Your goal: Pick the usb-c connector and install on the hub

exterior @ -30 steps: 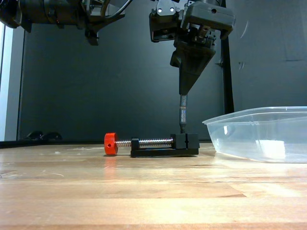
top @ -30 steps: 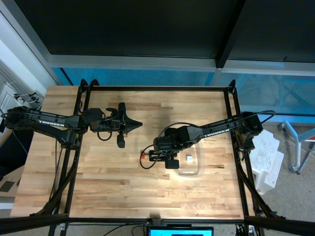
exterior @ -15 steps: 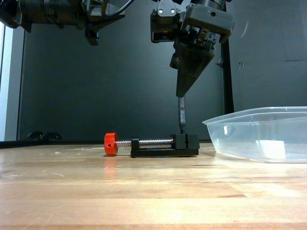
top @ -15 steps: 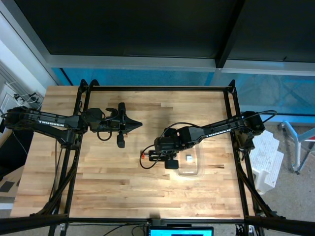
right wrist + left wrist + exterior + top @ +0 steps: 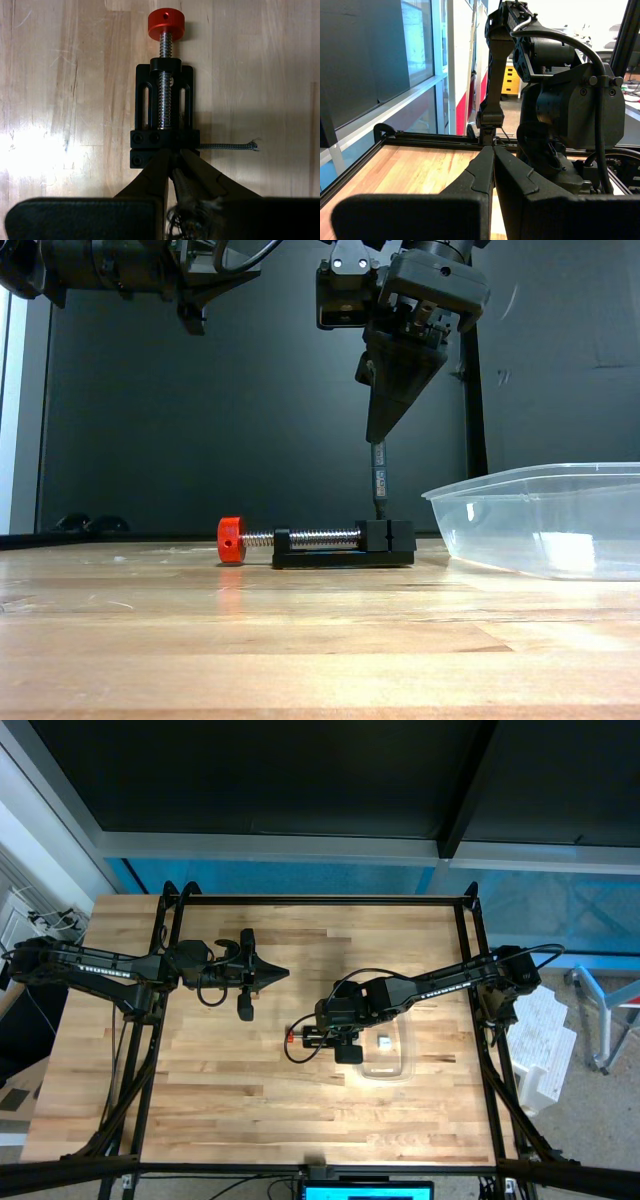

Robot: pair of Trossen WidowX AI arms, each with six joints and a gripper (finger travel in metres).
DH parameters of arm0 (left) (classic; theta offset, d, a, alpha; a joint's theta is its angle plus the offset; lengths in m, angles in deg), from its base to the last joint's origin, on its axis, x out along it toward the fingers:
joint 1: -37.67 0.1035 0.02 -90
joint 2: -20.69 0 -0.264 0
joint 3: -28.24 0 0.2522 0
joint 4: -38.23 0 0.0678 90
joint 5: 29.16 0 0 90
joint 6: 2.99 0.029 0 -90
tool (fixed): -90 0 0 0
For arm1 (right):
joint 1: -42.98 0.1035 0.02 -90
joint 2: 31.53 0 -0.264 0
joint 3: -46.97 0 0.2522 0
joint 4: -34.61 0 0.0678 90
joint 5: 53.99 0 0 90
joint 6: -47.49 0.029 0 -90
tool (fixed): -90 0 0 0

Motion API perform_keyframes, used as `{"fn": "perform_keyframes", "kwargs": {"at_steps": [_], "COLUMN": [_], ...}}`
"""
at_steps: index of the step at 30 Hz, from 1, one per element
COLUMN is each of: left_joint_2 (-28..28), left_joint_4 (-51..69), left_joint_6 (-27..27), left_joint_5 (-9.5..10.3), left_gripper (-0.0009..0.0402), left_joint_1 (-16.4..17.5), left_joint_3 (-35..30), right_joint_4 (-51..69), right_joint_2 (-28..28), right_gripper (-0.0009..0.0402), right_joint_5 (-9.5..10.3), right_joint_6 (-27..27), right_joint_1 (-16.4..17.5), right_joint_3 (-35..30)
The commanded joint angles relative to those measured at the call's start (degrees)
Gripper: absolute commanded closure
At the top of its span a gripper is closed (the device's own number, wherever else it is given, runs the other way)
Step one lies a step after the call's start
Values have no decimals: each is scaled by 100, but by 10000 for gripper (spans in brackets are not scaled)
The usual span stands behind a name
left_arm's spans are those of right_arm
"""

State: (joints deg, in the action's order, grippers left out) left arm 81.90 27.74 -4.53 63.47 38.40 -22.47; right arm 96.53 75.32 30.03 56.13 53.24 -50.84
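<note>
Wood table [image 5: 300, 640] runs from the near edge, bare planks up front. Clear plastic tray [image 5: 540, 525] sits nearest on the right side, with a small white piece [image 5: 384, 1042] inside it.

Just left of the tray I see the hub [image 5: 345, 543], lying flat on the table. Its orange-red knob [image 5: 230, 539] points left, away from the tray, with a bare threaded screw between knob and block. A grey braided cord [image 5: 227, 146] with a frayed end sticks out beside the hub's block end.

Right gripper [image 5: 376, 436] hangs straight over that block end, pointing down. Its fingers are pinched narrow on the usb-c connector [image 5: 379, 480], which hangs upright. The connector's lower tip meets the top of the hub at the end away from the knob; I cannot tell if it is seated.

Farther back and left, the left gripper [image 5: 283, 973] hovers high over the table, well apart from the hub. It points toward the right arm, fingers pressed together with nothing between them.

Black frame rail [image 5: 320, 900] edges the far side.
</note>
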Motion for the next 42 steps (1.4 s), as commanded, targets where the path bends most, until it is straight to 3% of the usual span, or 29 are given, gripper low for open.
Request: {"fn": "perform_keyframes", "kwargs": {"at_steps": [1,20,28,38,42], "left_joint_2": [0,0,0,-4,2], "left_joint_4": [0,2,0,-2,2], "left_joint_6": [0,0,0,0,0], "left_joint_5": [-2,0,0,-2,0], "left_gripper": [393,393,393,393,393], "left_joint_1": [2,0,2,2,2], "left_joint_3": [-2,-2,-2,-2,-2], "right_joint_4": [35,330,402,426,308], "right_joint_2": [-4,-688,-1263,-1362,-1707], "right_gripper": [386,216,205,205,217], "right_joint_5": [4,4,0,2,-4], "right_joint_6": [-2,48,48,116,-22], "right_joint_1": [2,17,15,13,-26], "right_joint_3": [13,13,66,116,284]}}
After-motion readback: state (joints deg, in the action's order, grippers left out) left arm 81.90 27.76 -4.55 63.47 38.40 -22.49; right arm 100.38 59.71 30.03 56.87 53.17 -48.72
